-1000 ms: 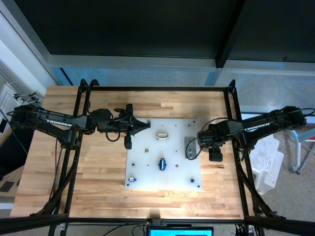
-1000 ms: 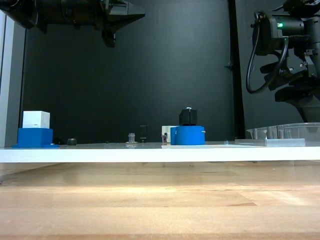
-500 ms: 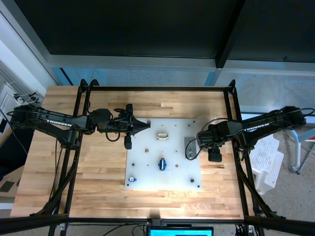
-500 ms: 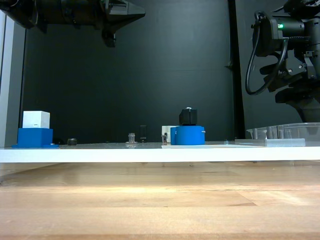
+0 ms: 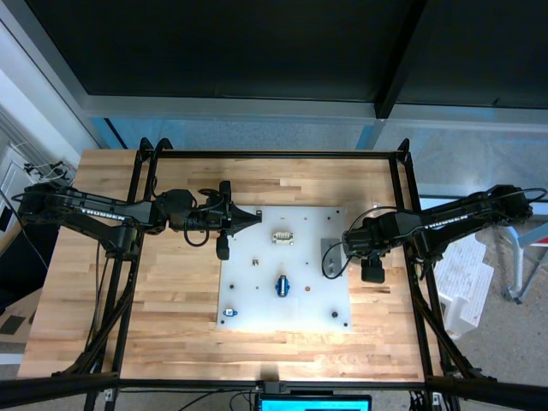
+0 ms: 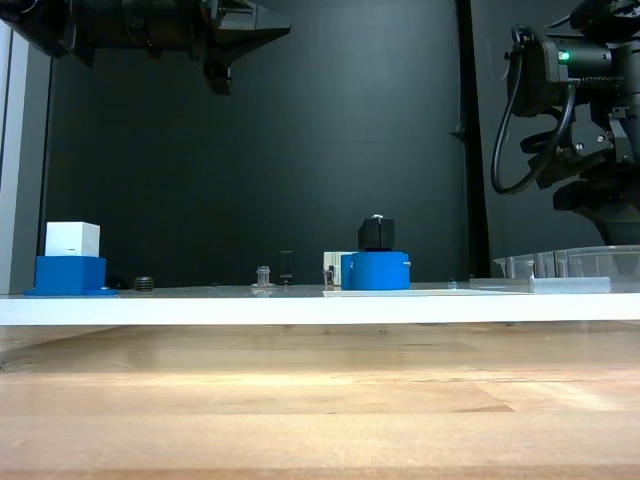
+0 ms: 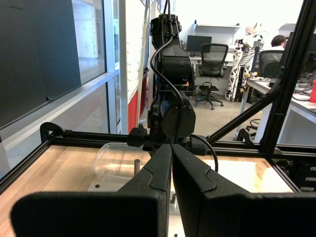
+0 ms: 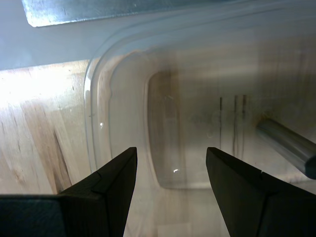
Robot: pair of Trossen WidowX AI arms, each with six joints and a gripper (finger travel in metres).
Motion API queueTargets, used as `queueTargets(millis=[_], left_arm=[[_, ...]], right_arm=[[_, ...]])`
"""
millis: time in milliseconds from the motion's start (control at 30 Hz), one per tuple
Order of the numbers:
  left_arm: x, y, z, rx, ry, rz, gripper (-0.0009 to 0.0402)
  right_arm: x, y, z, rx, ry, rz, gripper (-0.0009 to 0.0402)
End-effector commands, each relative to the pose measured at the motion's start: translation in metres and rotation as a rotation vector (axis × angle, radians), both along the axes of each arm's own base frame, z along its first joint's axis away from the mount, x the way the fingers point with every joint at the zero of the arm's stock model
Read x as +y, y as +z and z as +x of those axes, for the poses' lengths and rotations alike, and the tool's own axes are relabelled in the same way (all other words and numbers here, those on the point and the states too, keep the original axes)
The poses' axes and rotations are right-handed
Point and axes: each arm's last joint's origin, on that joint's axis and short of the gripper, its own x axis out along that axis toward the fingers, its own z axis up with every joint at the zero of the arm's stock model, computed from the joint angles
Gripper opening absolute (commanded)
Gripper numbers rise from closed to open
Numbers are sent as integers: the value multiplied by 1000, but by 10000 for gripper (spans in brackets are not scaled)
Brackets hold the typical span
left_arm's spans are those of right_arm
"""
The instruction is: Pick the 16mm cylinder and install on the taskboard
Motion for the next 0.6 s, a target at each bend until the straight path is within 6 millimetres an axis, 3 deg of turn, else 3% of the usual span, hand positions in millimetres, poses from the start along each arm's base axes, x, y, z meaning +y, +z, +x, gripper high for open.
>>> queueTargets(millis=[33,333,600], left_arm=[[0,0,0,0,0,0,1],[0,0,0,0,0,0,1],[0,0,0,0,0,0,1]], right_arm=[[0,-2,0,-9,-10,1,194],[1,-6,2,-24,-15,3,194],[3,-23,11,42,-12,-5,194]])
